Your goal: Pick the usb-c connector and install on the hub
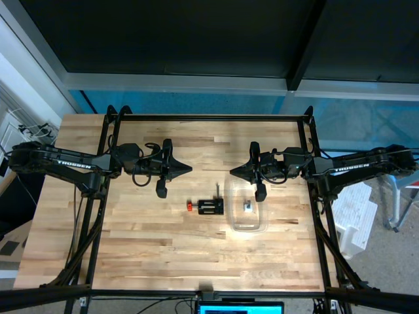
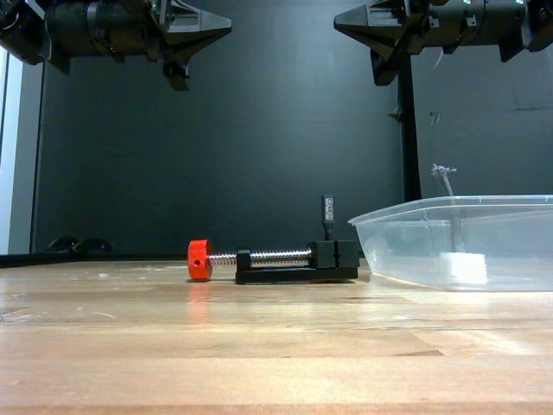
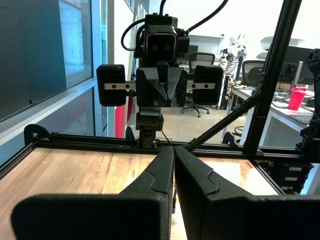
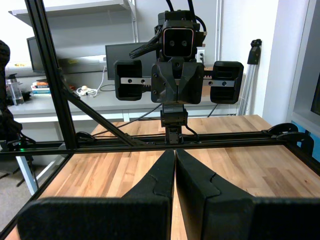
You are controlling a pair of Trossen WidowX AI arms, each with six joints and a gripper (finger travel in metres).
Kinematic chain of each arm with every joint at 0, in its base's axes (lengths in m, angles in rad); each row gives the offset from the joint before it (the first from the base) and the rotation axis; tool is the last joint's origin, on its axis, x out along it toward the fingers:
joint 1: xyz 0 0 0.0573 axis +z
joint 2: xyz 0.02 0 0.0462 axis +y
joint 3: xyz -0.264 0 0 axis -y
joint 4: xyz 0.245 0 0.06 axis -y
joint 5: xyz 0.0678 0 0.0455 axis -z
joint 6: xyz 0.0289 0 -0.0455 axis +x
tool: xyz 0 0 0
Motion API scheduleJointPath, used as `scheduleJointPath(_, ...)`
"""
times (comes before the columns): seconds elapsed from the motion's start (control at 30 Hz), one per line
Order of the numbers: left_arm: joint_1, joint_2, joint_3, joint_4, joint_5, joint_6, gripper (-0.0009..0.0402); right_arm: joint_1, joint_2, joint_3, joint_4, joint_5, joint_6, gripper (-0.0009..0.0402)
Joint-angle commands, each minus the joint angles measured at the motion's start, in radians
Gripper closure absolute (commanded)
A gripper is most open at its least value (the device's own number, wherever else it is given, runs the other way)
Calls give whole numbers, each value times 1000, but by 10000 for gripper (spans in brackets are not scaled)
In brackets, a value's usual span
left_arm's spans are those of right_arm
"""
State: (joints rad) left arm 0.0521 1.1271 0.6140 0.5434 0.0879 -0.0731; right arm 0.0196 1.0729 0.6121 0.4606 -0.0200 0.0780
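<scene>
**A:** We begin at the left gripper (image 1: 185,168). Its own wrist camera shows the two fingers (image 3: 155,175) pressed together with nothing between them. It hangs over the left half of the table (image 1: 144,248) and points inward.

**B:** We read the right gripper (image 1: 234,171) the same way. Its fingers (image 4: 195,175) are closed against each other and empty. In the high view its tip shows at the far corner of the clear plastic tub (image 1: 247,229).

**A:** The low view adds what the overhead one hides. Both grippers sit well above everything on the wood, tips facing each other with a gap between them.

**B:** We also get something from the wrist cameras that neither fixed view offers. The left one looks straight at the right arm (image 3: 159,85), and the right one at the left arm (image 4: 178,85). Each is seen across the black frame (image 1: 209,118).

**A:** The usb-c connector (image 1: 248,207) lies free inside the tub, clear of both grippers. From above we see only a small pale-grey speck.

**B:** From table height we make out a white block (image 2: 464,268) on the tub floor. A thin, twisted metallic stalk (image 2: 447,183) seems to rise from it past the rim.

**A:** Just left of the tub stands a small black screw vise (image 1: 211,207) with a red knob (image 2: 199,259). A slim dark piece (image 2: 327,214) stands upright at the end of the vise nearest the tub, and only the low view shows us that it stands.
</scene>
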Motion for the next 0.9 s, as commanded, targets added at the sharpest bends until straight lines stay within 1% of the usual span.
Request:
scheduleJointPath(0.03,0,0,0,0,1,0,393,0,0,0,2,0,1,391)
scheduleJointPath(0.33,0,0,0,0,0,0,393,0,0,0,5,0,3,391)
scheduleJointPath(0.5,0,0,0,0,0,0,393,1,0,4,-56,-1,31,391)
scheduleJointPath(0.9,0,0,0,0,1,0,393,37,0,209,-684,1,45,393)
